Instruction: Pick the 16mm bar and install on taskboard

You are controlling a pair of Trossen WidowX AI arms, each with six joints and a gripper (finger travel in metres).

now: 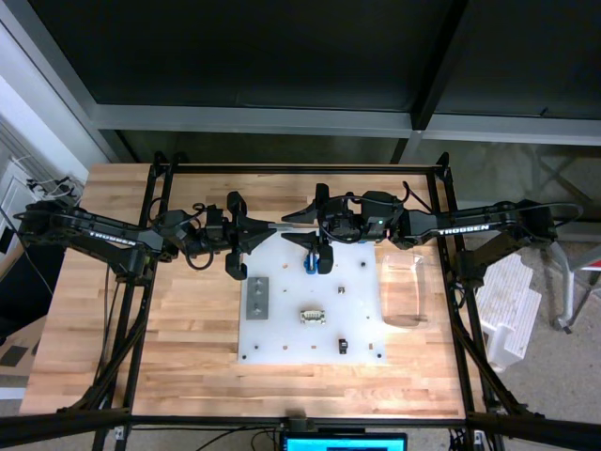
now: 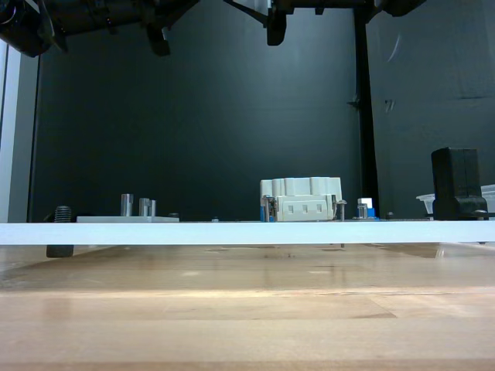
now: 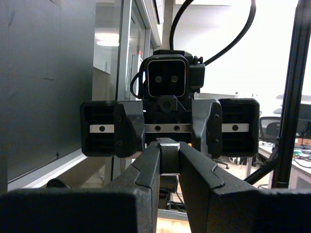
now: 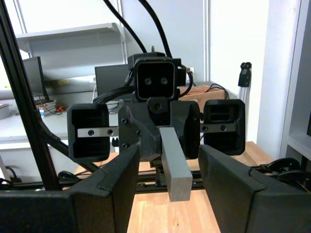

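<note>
16mm bar [image 4: 175,171] is a plain grey metal bar with a square section, flat-cut end and matte faces; no marks readable on it. It is held level in the air over the far edge of the white task board [image 1: 282,343], clear of any seat, pointing across the counter [image 1: 122,329] from left to right. Left hand [image 3: 167,151] is clamped narrow on one end of the bar. Right hand [image 4: 167,154] faces it, fingers spread wide to either side of the bar's free end, not touching it. In the low view both hands sit high above the board. "TROSSEN" reads in white on the right arm [image 1: 470,227], and the same white lettering runs along the left arm [image 1: 103,235]. On the board: grey block with pegs [image 1: 256,301], beige connector [image 1: 313,317], blue part [image 1: 308,266]. A clear plastic tub [image 1: 404,291] sits at the board's right edge.
</note>
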